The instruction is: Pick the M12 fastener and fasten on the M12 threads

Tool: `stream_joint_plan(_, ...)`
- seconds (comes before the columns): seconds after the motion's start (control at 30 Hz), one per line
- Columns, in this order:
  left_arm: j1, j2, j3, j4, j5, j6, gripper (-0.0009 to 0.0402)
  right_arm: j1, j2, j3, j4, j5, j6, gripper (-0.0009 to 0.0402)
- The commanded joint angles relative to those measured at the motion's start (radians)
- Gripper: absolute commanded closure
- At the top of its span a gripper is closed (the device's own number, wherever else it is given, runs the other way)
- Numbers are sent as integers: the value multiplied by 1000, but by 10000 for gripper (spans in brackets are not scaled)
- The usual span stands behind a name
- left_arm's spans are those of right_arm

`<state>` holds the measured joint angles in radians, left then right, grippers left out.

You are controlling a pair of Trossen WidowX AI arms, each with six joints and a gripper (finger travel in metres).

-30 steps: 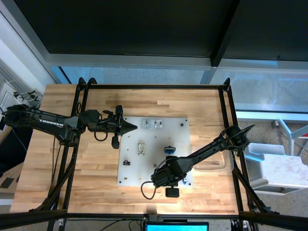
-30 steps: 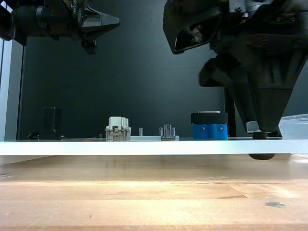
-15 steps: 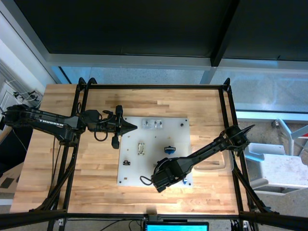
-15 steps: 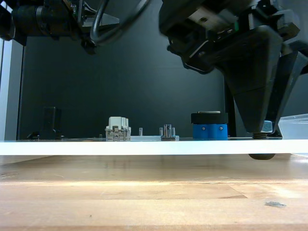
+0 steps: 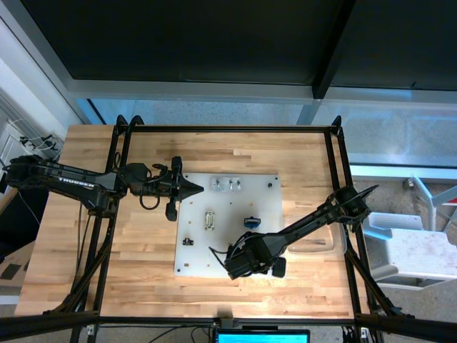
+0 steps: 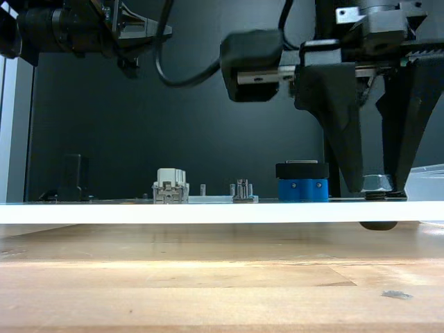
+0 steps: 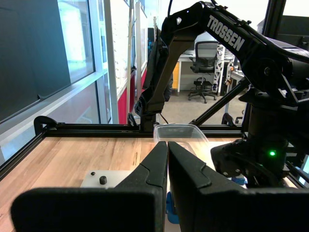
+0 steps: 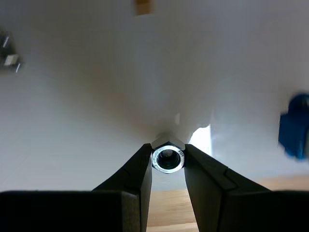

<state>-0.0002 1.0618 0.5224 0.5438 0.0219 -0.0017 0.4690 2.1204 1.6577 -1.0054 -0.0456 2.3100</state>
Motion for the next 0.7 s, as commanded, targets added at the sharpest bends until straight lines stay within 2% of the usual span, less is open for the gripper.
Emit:
stream_joint_plan(0.03, 0, 0, 0, 0, 0, 0, 393, 0, 2, -1, -3, 1, 167, 380)
stream_joint_plan(0.27, 0, 0, 0, 0, 0, 0, 393, 0, 2, -1, -2, 1, 457, 380)
stream_joint_plan(0.5, 0, 0, 0, 0, 0, 0, 393, 0, 2, -1, -2, 0, 837, 380)
stream_joint_plan(0.57, 0, 0, 0, 0, 0, 0, 393, 0, 2, -1, -1, 5, 838, 380)
stream_joint_plan(0.67, 0, 0, 0, 0, 0, 0, 393, -1, 2, -1, 2, 32, 832, 380)
stream_joint_plan(0.7, 0, 0, 0, 0, 0, 0, 393, -1, 2, -1, 2, 30, 831, 380)
